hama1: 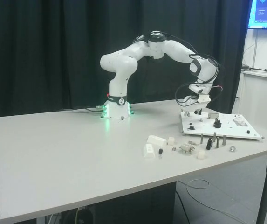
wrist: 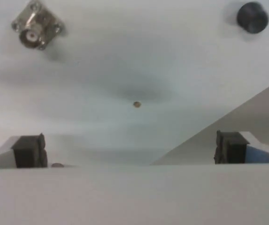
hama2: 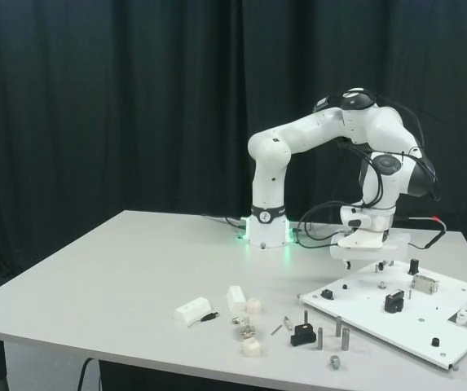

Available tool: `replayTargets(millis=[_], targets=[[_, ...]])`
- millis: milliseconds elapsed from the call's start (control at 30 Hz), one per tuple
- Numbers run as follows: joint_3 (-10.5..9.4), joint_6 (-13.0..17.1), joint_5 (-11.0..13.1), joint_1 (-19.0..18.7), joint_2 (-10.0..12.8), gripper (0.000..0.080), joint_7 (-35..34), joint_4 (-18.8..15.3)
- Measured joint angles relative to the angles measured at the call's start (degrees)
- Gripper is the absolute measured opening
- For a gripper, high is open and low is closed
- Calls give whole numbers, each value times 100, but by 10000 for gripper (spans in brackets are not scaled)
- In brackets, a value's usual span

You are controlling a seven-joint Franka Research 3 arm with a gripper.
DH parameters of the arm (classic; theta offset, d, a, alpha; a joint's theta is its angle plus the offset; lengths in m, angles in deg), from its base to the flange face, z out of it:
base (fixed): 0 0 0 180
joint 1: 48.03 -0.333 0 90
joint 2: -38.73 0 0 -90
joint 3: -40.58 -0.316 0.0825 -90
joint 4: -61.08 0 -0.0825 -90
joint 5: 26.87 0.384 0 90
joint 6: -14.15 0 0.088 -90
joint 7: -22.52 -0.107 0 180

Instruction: Remove round peg 2.

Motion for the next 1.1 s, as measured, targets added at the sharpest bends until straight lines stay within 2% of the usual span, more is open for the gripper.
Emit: replayTargets(millis=[233, 567, 1100], targets=[[-65, -82, 17, -77, -22, 800, -310, -21], [-100, -467, 39, -162, -52, 800, -443, -30], [-173, -674, 295, -163, -100, 800, -1026, -77]])
